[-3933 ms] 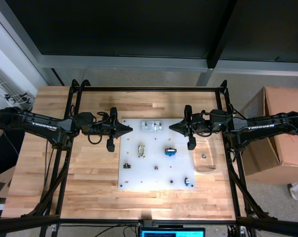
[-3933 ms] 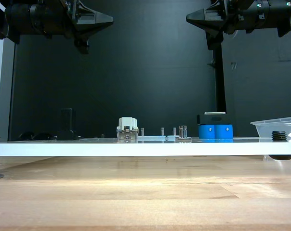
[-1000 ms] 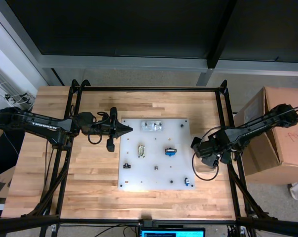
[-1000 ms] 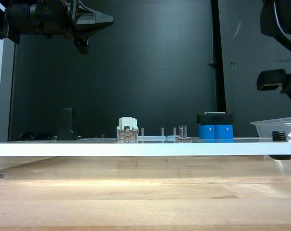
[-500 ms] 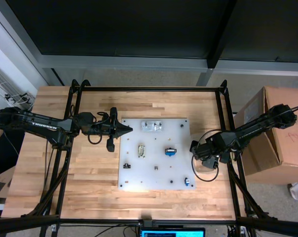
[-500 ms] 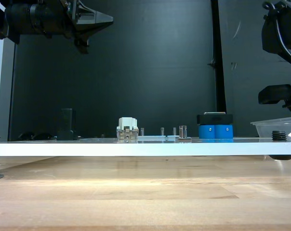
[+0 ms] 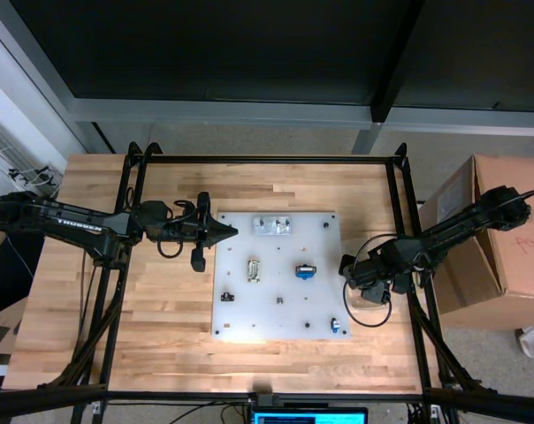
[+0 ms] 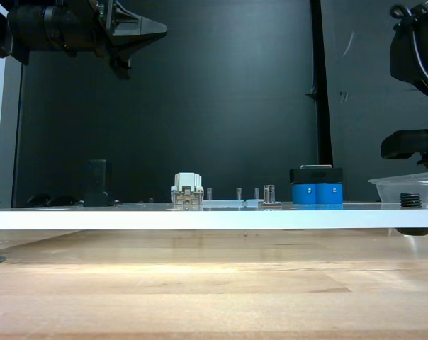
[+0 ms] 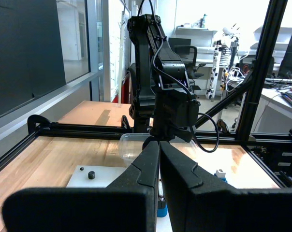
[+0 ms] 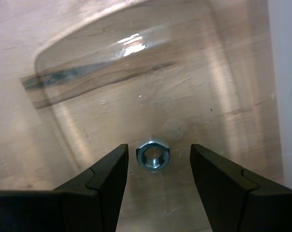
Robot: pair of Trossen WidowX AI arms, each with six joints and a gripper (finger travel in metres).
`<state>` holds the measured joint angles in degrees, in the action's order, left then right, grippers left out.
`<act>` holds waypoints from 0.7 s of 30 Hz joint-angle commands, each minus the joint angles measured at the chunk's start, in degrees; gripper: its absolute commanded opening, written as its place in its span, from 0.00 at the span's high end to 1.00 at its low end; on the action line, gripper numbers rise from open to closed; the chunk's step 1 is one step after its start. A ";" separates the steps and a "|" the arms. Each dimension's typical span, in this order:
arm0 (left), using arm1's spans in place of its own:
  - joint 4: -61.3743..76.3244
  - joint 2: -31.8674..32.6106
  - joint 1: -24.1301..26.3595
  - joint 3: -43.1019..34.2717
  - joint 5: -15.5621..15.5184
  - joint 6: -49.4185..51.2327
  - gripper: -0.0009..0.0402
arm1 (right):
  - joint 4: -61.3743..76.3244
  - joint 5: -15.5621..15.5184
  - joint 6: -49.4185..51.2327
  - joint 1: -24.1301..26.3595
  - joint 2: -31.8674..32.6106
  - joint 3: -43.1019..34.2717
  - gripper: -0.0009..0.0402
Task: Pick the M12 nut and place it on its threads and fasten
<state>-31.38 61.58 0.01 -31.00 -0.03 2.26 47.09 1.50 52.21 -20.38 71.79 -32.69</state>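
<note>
The step in hand is, as I judge it, the pick of the nut, and it is not yet done. The right hand (image 10: 159, 151) hangs over the clear tray (image 10: 175, 87), which stands on the worktop (image 7: 161, 336) just beside the right edge of the white board (image 7: 249, 309). Its two fingers are spread apart, and the M12 nut (image 10: 153, 156) lies between them. The nut lies free and flat on the tray floor with its hole facing up, and neither finger touches it. How high the fingertips are above the tray floor I cannot tell. The black ribbed stud (image 8: 411, 200) shows its ribs and carries nothing, so placing and fastening are both left to do. The left hand (image 9: 159, 143) is held high above the left edge of the board, well apart from the tray, with its fingers pressed together and nothing between them. The next move probably calls for lowering the right hand until the fingertips are level with the sides of the nut, and then closing on it squarely. Because the nut is small and low, a grip too high could slip over it.
</note>
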 commanded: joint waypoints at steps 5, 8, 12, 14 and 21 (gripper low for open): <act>0.00 0.02 -0.02 -0.02 0.00 -0.02 0.98 | -1.42 0.35 -0.02 -0.13 0.00 1.36 0.55; 0.00 0.00 -0.02 -0.02 0.00 -0.02 0.98 | -1.44 0.48 -0.02 -0.15 0.00 1.44 0.56; 0.00 0.02 -0.02 0.00 0.00 -0.02 0.98 | -1.60 0.48 0.00 -0.20 0.00 1.49 0.62; 0.00 0.00 0.00 -0.02 0.00 -0.02 0.98 | -1.62 0.46 -0.02 -0.20 0.00 1.49 0.65; 0.00 0.00 0.00 0.00 0.00 -0.02 0.98 | -1.73 0.46 -0.04 -0.24 0.00 1.46 0.79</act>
<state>-31.38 61.58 0.01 -31.00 -0.05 2.26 45.63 1.89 52.21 -20.62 71.77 -31.18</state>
